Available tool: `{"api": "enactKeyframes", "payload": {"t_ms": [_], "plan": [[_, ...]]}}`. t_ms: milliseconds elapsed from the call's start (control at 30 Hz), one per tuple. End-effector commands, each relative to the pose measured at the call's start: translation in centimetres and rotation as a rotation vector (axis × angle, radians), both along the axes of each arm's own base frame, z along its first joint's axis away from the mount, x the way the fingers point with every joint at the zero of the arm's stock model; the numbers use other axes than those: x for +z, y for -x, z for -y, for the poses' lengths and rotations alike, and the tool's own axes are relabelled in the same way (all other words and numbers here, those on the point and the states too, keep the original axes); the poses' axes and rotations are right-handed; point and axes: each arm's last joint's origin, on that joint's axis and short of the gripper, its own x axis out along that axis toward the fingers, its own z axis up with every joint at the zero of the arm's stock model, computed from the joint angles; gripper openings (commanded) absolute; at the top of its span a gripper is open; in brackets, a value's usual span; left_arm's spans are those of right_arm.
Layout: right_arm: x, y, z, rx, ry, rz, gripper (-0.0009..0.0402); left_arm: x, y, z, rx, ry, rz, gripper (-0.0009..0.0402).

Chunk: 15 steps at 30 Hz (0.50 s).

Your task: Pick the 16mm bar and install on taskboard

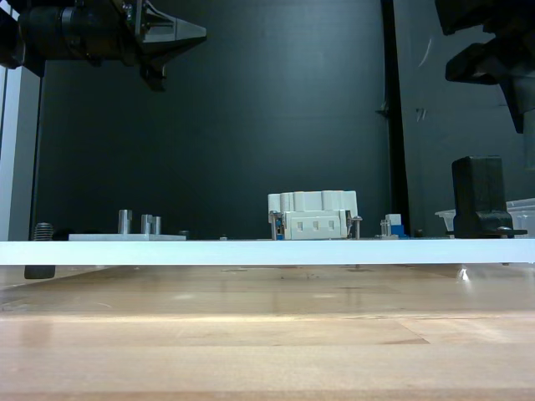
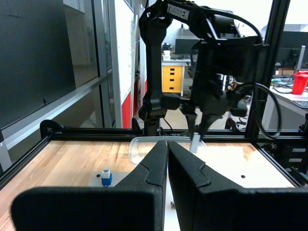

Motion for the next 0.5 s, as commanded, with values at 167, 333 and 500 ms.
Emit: {"api": "enactKeyframes", "payload": {"t_ms": [167, 333, 500], "plan": [[-0.5, -1.3, -2.1, -0.017, -0.007, 0.002, 0.0002, 0.0, 0.0, 0.0, 0.000, 0.000, 0.000, 0.0000], [-1.0, -1.8, -3.6, -0.019, -0.018, 0.011, 0.0002, 0.0, 0.0, 0.0, 0.000, 0.000, 0.001, 0.0000], [-1.5, -2.2, -5.0, -0.023, -0.029, 0.020, 0.0002, 0.0, 0.0, 0.0, 0.000, 0.000, 0.001, 0.0000]]}}
